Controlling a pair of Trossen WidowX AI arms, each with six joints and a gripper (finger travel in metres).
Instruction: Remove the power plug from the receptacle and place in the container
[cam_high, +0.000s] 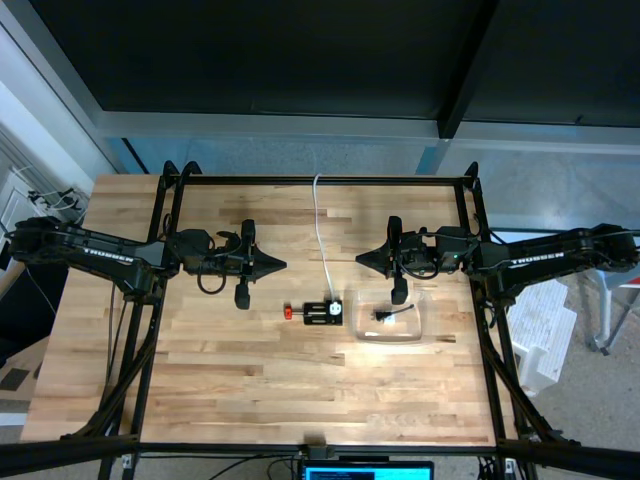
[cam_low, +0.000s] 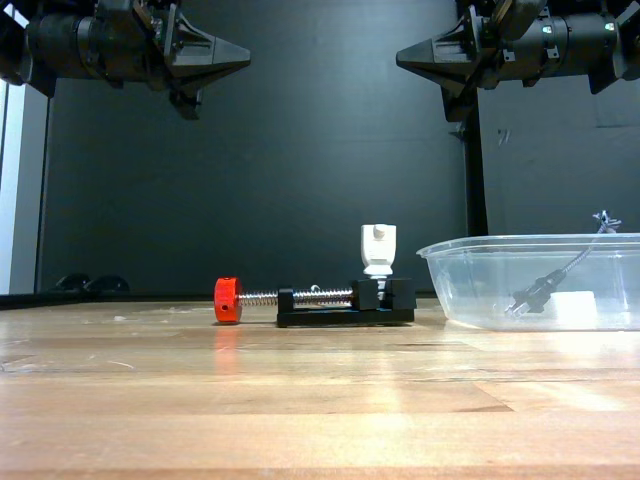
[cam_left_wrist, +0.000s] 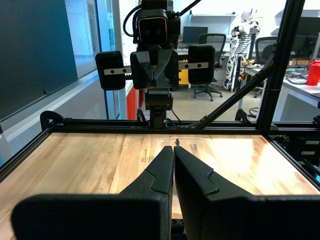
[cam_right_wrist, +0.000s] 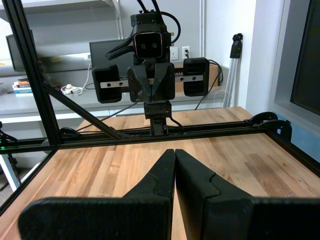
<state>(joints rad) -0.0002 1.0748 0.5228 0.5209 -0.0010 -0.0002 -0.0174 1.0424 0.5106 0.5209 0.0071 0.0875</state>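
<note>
The tiny black power plug (cam_high: 384, 318) lies inside the clear container (cam_high: 415, 336) with its thin wire tail; from table height the power plug (cam_low: 527, 298) rests on the floor of the container (cam_low: 460, 290). The white receptacle (cam_high: 334, 308) stands upright in the black vise (cam_high: 316, 313), and the receptacle (cam_low: 377, 247) has nothing plugged in it. My left gripper (cam_high: 281, 265) hovers shut, high and left of the vise. My right gripper (cam_high: 361, 260) hovers shut, above and behind the container. Both hold nothing.
A red-orange knob (cam_low: 227, 300) sticks out of the vise toward the left. A long white cable (cam_high: 321, 225) runs from the receptacle to the table's far edge. A black frame rail (cam_high: 320, 181) borders the board.
</note>
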